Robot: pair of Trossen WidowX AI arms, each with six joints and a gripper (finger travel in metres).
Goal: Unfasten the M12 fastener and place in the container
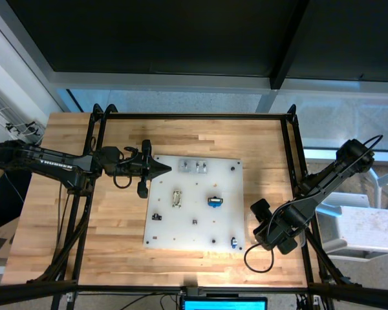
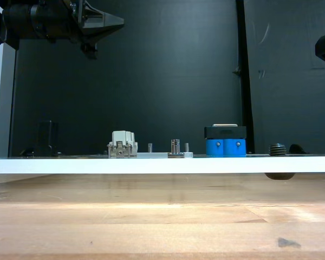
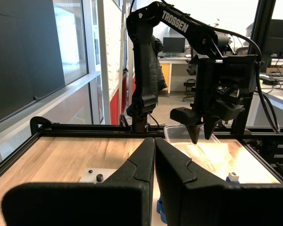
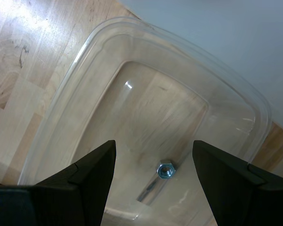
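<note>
In the right wrist view the small silver M12 nut (image 4: 165, 170) lies loose on the floor of the clear container (image 4: 85, 52). My right gripper (image 4: 154, 146) hangs open above it, holding nothing. The high view places this right gripper (image 1: 258, 223) over the faint container (image 1: 248, 218), just right of the white board (image 1: 181, 219). The black ribbed stud (image 2: 277, 149) stands bare at the board's near right. My left gripper (image 1: 167, 169) hovers shut and empty over the board's far left corner, high above it.
On the board stand a blue connector (image 2: 225, 143), a silver-white block (image 2: 122, 144) and a silver post (image 2: 175, 147). A small blue part (image 1: 233, 242) sits at the board's near right corner. Black frame rails (image 1: 297, 168) border the table.
</note>
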